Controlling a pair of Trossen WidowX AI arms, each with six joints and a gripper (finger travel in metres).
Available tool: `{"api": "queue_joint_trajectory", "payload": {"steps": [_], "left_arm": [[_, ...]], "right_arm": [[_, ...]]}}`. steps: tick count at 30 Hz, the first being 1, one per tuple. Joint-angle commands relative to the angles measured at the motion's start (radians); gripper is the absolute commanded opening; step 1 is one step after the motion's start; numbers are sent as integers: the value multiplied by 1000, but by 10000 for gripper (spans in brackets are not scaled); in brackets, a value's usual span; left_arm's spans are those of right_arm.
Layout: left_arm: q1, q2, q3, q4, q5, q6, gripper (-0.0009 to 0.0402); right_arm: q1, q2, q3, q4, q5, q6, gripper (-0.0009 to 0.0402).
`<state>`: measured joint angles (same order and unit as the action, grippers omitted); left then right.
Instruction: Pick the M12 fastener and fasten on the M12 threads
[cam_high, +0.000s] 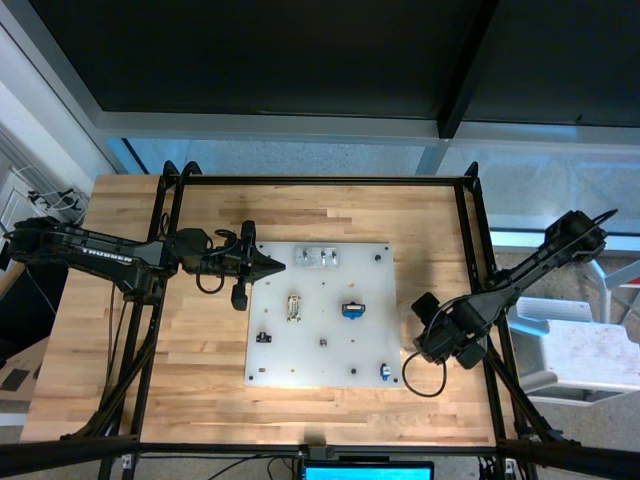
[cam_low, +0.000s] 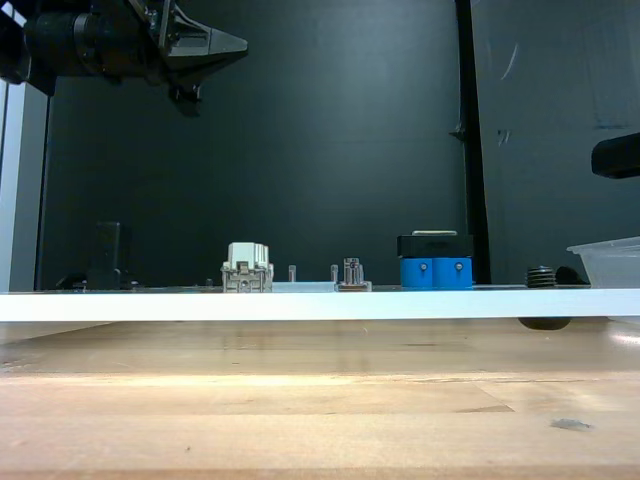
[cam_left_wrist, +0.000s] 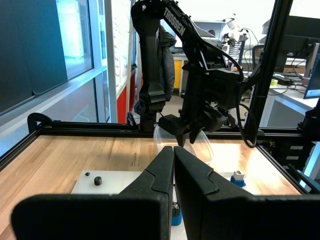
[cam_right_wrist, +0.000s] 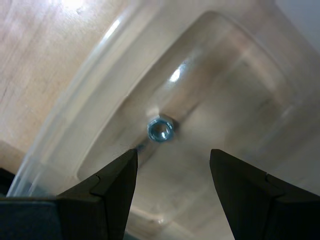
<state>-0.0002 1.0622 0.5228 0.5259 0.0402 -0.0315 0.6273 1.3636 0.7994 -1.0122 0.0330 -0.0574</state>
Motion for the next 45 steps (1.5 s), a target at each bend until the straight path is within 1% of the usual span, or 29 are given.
{"api": "queue_joint_trajectory", "payload": {"steps": [1, 9, 28, 31, 32, 34, 36, 39, 42, 45], "left_arm": [[0, 0, 0, -1, 0, 0, 0], [0, 0, 0, -1, 0, 0, 0], [0, 0, 0, -1, 0, 0, 0], [0, 0, 0, -1, 0, 0, 0], [0, 0, 0, -1, 0, 0, 0], [0, 0, 0, -1, 0, 0, 0], [0, 0, 0, -1, 0, 0, 0], [0, 0, 0, -1, 0, 0, 0], [0, 0, 0, -1, 0, 0, 0], [0, 0, 0, -1, 0, 0, 0]], "right_arm": [[5, 2, -24, 43, 0, -1, 207], [26, 2, -58, 86, 0, -4, 217], [30, 2, -64, 90, -4, -20, 215], [31, 2, -63, 81, -9, -80, 215], [31, 2, -62, 80, -8, -115, 215], [33, 2, -62, 79, -8, -213, 215], [34, 2, -64, 79, -7, -335, 215], [34, 2, -64, 79, -6, -492, 215], [34, 2, -65, 79, -2, -607, 215], [34, 2, -72, 80, 2, -694, 215]]}}
